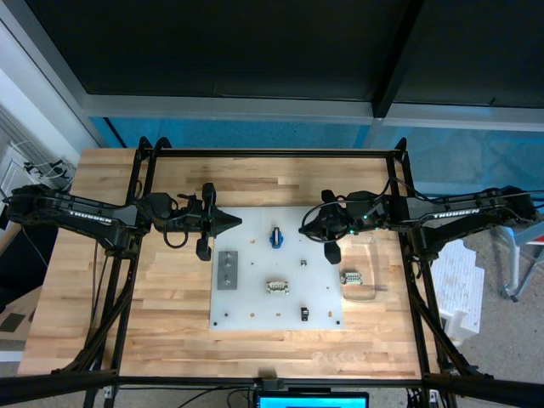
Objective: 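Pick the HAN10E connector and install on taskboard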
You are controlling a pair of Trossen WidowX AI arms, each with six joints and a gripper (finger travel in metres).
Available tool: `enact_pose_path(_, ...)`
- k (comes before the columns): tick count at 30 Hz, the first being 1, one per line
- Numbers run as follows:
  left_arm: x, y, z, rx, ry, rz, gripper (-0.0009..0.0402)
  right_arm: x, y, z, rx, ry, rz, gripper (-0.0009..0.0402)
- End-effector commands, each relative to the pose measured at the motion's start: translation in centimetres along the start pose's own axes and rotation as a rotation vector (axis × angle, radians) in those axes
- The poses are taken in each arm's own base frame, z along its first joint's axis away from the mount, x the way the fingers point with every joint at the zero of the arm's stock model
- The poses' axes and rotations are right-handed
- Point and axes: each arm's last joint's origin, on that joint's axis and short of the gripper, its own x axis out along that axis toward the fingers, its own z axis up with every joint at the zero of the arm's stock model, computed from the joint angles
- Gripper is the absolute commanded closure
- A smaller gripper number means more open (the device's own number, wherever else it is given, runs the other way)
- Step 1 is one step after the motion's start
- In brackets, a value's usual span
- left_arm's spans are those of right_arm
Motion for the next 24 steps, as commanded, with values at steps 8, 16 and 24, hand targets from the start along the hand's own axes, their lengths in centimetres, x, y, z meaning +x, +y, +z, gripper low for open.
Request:
enact_pose_path(8, 0.0, 0.0, 0.0, 0.000, 0.000, 0.000, 0.0392, -1.5, 1.9, 0.0, -0.022, 0.254, 0.000, 0.0393)
enact_pose_path(16, 0.0, 0.0, 0.0, 0.000, 0.000, 0.000, 0.0392, -3.1, 2.9, -0.8, -0.025, 0.474, -0.003, 0.0393)
enact_pose_path(24, 0.0, 0.0, 0.0, 0.000, 0.000, 0.000, 0.0392, -4.7, 3.7, -1.6, -0.030, 0.654, -0.015, 0.0393)
